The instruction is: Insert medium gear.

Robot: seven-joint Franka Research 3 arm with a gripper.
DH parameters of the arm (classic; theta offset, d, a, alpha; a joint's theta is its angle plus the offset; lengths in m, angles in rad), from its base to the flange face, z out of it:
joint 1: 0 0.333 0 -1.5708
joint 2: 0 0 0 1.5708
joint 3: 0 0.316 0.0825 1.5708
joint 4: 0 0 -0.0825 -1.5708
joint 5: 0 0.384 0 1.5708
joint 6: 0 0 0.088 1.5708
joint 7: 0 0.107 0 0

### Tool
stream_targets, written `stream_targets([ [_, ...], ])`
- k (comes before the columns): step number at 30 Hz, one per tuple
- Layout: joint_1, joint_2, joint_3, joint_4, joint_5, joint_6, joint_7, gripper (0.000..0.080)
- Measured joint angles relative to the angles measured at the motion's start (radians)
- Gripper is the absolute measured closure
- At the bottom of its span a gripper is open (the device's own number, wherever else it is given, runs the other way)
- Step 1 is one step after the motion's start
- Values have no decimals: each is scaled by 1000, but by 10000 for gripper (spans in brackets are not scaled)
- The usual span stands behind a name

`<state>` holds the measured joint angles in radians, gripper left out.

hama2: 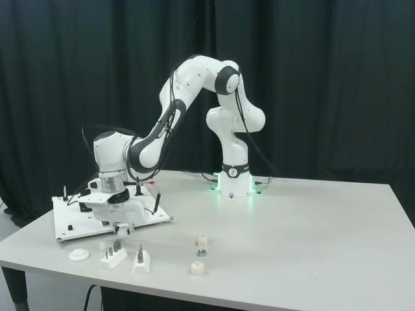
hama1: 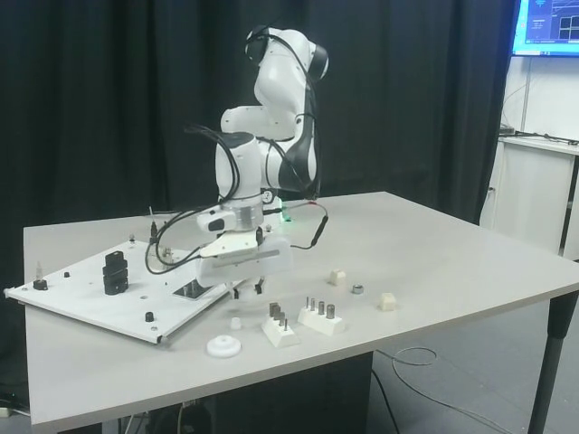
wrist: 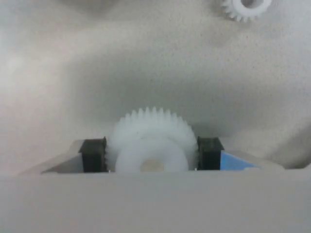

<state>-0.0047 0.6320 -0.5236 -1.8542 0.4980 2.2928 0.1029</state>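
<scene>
The white arm (hama2: pixel 194 91) bends forward and down from its base at the far side of the grey table (hama1: pixel 452 253), bringing the gripper (wrist: pixel 152 158) low over the table's near left part, just beside the near right edge of the white board (hama1: pixel 90 303). In the wrist view the two black fingers (wrist: pixel 93 155) are pinching a white gear (wrist: pixel 151 141) between them, one finger on each side of its toothed rim, with the gear's flat hub facing the camera. A second, smaller white gear (wrist: pixel 245 7) lies on the table farther off in that same view. From the first room view a flat white disc (hama1: pixel 223 345) rests on the table near the front edge, and just to its right stand two small white blocks (hama1: pixel 280 330) with grey pegs sticking up, close below the gripper. Farther right lie two small white cubes (hama1: pixel 337 277) and a small grey ring (hama1: pixel 358 290), well apart from the gripper. On the board a black part (hama1: pixel 115 272) stands upright toward its left half, and a few small black knobs dot its corners.
</scene>
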Motion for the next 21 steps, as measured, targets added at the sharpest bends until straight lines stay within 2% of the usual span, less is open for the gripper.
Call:
stream_targets([
  [10,1,-34,-12,9,-5,-44,0,404],
  [21,8,-48,-22,9,-7,-54,0,404],
])
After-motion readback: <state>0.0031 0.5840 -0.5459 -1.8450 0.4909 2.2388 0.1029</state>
